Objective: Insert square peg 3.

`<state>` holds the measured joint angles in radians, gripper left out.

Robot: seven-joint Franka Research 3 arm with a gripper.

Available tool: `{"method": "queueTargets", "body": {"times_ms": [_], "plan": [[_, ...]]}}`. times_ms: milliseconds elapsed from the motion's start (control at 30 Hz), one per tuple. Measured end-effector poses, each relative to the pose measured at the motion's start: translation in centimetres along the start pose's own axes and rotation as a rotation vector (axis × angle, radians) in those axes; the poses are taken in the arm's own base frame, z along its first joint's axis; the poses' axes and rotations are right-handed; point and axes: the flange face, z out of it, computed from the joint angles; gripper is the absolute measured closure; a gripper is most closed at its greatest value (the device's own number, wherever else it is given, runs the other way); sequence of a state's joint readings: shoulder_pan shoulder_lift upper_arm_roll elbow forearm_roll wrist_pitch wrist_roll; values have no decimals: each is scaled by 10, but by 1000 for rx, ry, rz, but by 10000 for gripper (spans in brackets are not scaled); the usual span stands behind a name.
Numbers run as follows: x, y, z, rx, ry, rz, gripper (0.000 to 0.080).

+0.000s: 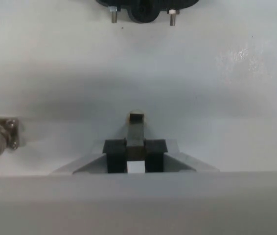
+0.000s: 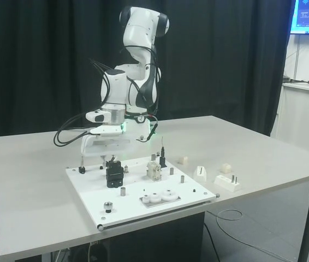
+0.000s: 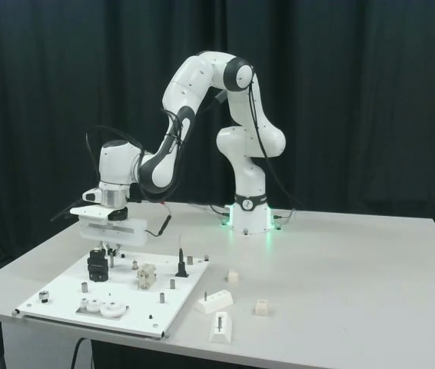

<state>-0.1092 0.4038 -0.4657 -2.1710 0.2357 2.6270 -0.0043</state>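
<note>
Grey table [image 2: 242, 144] bearing white board [image 2: 135, 199]. Above the board's rear edge, white arm [image 3: 202, 84] lowered over it. Gripper [image 1: 136, 161] clamped on square peg [image 1: 136, 134], fingers [image 1: 114, 155] pinching both sides, peg tip just above board.

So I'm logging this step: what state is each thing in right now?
claw: shut on square peg, above the white board.
square peg: held upright, not yet inserted.
white board: flat on the grey table.
three white blocks: lying off the board.
</note>
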Motion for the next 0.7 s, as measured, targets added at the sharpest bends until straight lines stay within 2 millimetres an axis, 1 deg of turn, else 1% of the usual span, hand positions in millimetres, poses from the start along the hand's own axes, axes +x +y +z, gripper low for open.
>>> {"method": "queueTargets", "body": {"times_ms": [700], "plan": [[0, -1, 0, 0, 6, 6, 730]]}}
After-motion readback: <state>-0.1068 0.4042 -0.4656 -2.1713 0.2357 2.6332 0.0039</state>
